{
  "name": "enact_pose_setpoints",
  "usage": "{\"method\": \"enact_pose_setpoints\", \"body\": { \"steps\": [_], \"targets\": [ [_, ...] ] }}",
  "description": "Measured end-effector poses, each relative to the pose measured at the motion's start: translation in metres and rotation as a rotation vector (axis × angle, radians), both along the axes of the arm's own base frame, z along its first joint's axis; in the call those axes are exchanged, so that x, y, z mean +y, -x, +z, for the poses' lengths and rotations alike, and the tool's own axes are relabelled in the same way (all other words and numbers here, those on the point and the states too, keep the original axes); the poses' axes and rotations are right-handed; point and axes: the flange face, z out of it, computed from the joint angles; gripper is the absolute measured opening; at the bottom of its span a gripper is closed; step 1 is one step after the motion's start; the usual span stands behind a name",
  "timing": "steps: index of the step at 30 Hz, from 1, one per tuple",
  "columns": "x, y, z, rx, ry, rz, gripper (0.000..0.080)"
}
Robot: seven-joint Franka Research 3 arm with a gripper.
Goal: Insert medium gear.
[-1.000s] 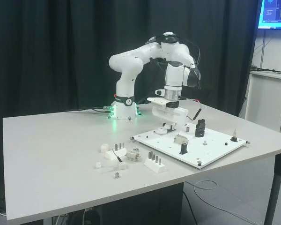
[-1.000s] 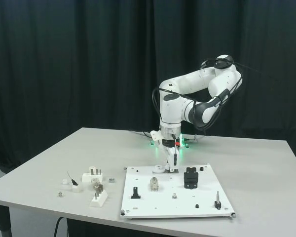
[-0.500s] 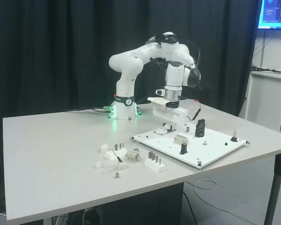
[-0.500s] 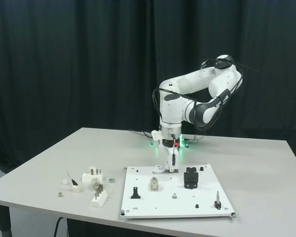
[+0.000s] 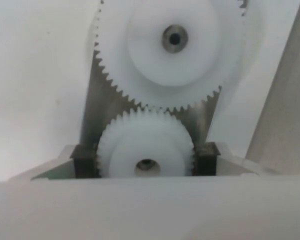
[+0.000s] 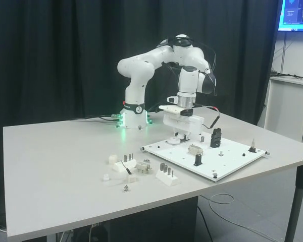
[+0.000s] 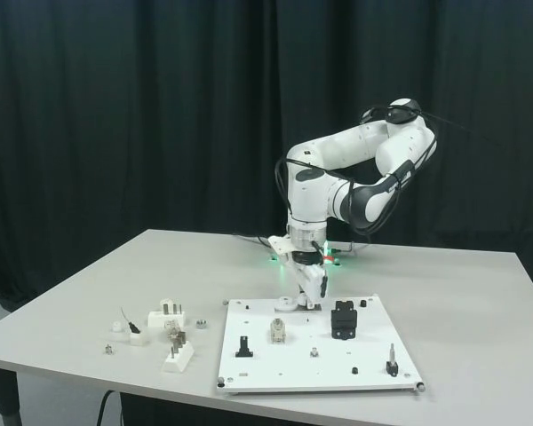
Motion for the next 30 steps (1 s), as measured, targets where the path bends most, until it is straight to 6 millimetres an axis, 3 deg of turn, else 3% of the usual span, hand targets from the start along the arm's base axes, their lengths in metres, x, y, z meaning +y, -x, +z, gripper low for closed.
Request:
{"method": "enact_pose_setpoints", "body": {
  "steps": [9, 30],
  "targets": [
    [0.0002, -0.0002, -0.0001, -0.004, 0.007, -0.102, 0.0399],
    [0.0007, 0.0004, -0.0004, -0.002, 0.005, -0.008, 0.0399]
  ]
}}
